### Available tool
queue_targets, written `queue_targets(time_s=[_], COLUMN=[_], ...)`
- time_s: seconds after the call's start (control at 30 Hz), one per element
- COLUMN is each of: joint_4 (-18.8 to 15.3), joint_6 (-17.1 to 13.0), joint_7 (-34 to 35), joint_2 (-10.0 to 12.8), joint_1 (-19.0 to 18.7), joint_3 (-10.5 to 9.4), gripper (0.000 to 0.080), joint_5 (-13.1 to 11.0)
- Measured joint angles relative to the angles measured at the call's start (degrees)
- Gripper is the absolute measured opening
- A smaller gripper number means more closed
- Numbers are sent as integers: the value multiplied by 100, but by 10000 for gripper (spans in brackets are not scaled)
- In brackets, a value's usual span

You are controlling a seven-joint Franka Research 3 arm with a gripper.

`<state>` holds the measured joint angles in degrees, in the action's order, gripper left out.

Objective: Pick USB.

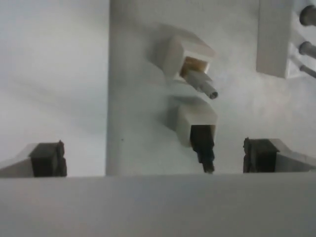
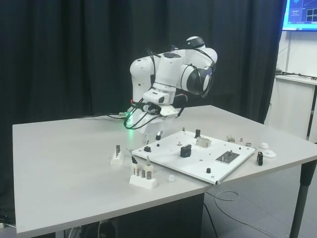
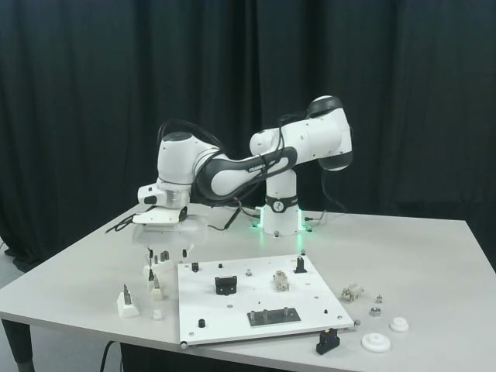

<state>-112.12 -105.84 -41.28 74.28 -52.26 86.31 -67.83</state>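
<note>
With the end effector (image 1: 153, 158) spread and empty, I'd pinch the USB (image 1: 202, 148) (small, stiff, light) across its black body.

Even, bright overhead light on the grey table (image 2: 59, 148) against a black curtain (image 3: 77, 93) — shadows soft and short. The wrist view looks hazy, perhaps out of focus — edges smeared.

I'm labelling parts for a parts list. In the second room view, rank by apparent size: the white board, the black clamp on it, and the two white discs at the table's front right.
1. White board.
2. Black clamp.
3. Larger disc.
4. Smaller disc.
Clamp and larger disc look close; the disc sits nearer the camera, so that order is unsure.
</note>
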Motion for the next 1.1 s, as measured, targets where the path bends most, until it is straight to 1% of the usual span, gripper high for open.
queue_targets(time_s=[0.2,0.53,0.83,1.1], joint_4=[64,103,158,292], joint_6=[-29,-88,-298,-500], joint_7=[-176,-540,-669,-749], joint_2=[54,111,115,131], joint_1=[203,435,642,854], joint_3=[-94,-227,-462,-657], gripper=[800,800,800,800], joint_5=[11,37,32,1])
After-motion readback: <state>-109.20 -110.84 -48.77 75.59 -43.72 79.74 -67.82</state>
